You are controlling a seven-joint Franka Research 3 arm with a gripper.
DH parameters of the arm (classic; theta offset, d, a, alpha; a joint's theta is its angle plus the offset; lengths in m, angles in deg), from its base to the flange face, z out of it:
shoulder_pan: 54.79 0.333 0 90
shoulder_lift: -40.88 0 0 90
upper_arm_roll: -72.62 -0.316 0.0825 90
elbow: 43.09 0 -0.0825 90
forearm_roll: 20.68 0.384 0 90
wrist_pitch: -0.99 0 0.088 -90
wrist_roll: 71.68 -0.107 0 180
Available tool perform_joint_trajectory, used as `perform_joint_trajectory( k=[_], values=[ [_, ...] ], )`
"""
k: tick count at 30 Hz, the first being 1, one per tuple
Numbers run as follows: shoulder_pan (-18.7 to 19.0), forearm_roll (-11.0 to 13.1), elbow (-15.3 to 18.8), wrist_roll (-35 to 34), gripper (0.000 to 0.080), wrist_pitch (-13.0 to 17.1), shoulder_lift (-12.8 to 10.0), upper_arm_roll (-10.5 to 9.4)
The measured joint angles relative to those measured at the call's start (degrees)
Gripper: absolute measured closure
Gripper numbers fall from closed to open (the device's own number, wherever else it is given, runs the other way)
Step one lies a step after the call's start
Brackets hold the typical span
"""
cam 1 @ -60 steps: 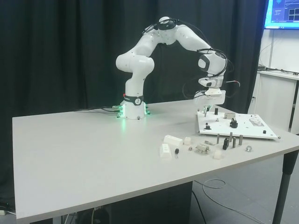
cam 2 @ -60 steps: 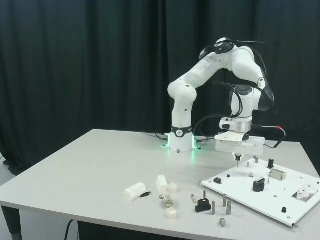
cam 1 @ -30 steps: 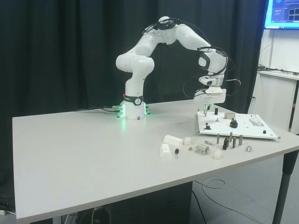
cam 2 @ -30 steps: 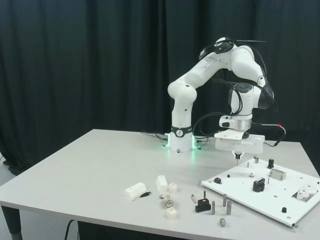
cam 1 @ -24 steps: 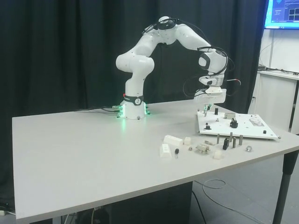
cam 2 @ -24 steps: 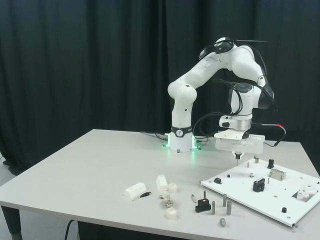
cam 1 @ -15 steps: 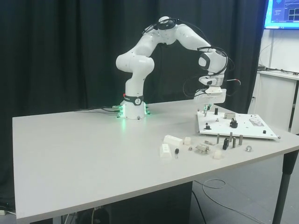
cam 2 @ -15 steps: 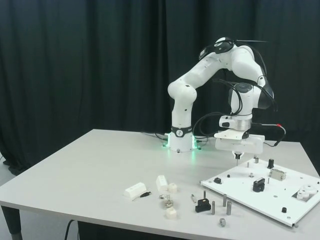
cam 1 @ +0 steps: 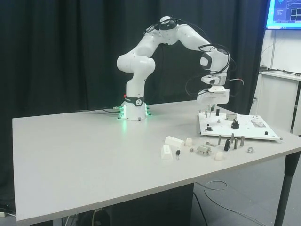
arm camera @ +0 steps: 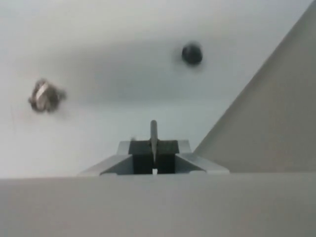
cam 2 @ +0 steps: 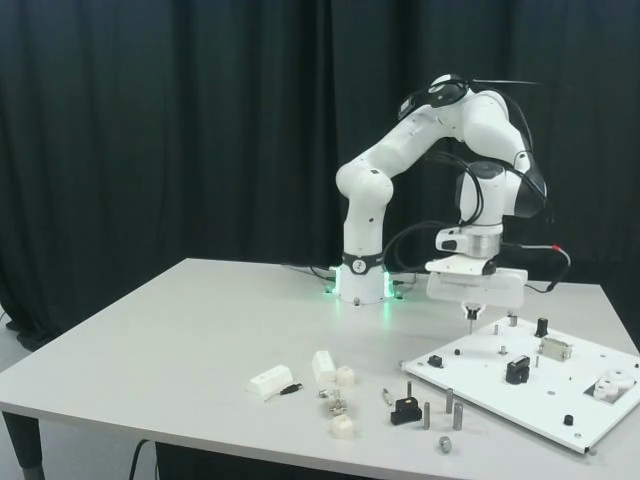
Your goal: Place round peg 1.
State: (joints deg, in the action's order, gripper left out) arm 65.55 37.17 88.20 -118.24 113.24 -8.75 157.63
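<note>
- My gripper (arm camera: 153,170) hangs over the near corner of the white board (cam 2: 590,412), fingers closed on round peg 1 (arm camera: 153,136), a thin grey pin that sticks out below the fingertips.
- In the second room view the peg (cam 2: 470,314) points straight down, its tip above the board and not touching it.
- I judge the peg to be stiff, light metal, smooth and therefore liable to slip or tilt in a two-finger pinch. A hold high on the shank, as I have now, leaves the lower end free to enter a hole.
- Being so slender, it will jam if I come down off-axis, so I would want it plumb before lowering.
- Through the wrist camera I see a black hole (arm camera: 191,54) in the board ahead of the peg and a small metal fitting (arm camera: 45,95) well off to one side. Whether that hole is the target, I cannot tell.
- Further out, loose parts lie on the grey table (cam 1: 84,146) beside the board: white blocks (cam 1: 173,140), upright grey pegs (cam 1: 219,139) and a black clamp (cam 2: 406,407).
- I read no brand, label or writing on the peg, gripper or board. The screen (cam 1: 285,13) in the corner of the first room view shows something, but too small to read.
- The arm's base (cam 1: 133,109) glows green.
</note>
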Motion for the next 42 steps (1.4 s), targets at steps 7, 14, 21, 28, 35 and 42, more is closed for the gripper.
perform_joint_trajectory(
  k=[7, 14, 21, 28, 35, 42],
  values=[
    [-1.37, -0.10, -0.13, 1.17, 0.0787, 5.69, -0.22, 0.19],
    [-3.33, -0.10, -0.20, 2.19, 0.0787, 10.46, -0.58, 0.15],
    [-6.87, 0.14, -1.10, 5.32, 0.0787, 13.94, -1.52, -0.44],
    [-11.66, 1.50, -3.40, 9.66, 0.0787, 14.89, -3.38, -1.84],
    [-16.37, 3.33, -6.11, 13.73, 0.0787, 14.12, -5.71, -3.11],
    [-20.10, 3.53, -8.64, 16.17, 0.0787, 12.44, -7.43, -3.28]
  ],
)
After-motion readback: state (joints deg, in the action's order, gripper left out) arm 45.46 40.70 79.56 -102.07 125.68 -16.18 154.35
